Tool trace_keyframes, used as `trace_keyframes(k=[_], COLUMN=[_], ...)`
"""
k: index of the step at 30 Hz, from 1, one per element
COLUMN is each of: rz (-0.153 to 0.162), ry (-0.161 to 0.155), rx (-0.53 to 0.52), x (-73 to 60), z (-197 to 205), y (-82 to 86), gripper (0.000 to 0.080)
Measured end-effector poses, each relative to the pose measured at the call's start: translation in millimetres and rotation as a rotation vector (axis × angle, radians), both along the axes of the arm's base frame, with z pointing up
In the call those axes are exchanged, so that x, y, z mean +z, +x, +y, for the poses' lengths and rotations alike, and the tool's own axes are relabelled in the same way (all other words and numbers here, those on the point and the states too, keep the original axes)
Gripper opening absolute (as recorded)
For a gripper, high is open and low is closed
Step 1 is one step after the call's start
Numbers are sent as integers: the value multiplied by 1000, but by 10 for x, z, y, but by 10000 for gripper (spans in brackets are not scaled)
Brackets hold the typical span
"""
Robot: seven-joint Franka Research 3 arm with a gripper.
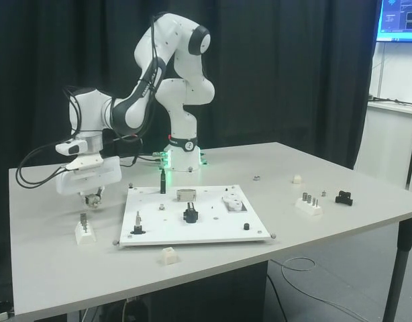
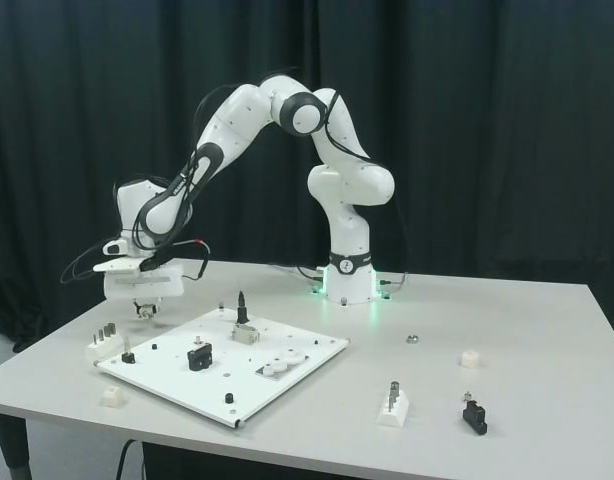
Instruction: Insert waterproof.
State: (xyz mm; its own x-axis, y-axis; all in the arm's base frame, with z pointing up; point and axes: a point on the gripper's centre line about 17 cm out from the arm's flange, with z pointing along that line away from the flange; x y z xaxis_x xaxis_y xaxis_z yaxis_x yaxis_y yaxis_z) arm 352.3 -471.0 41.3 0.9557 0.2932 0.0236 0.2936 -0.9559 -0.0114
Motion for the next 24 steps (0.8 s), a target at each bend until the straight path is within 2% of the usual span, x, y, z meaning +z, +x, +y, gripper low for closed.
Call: trace_keyframes(k=[10,24], rz=[0,-5], ry=[17,24], rx=[8,8], x=[108,160], z=[-3,2], y=[9,14], gripper=[310,310])
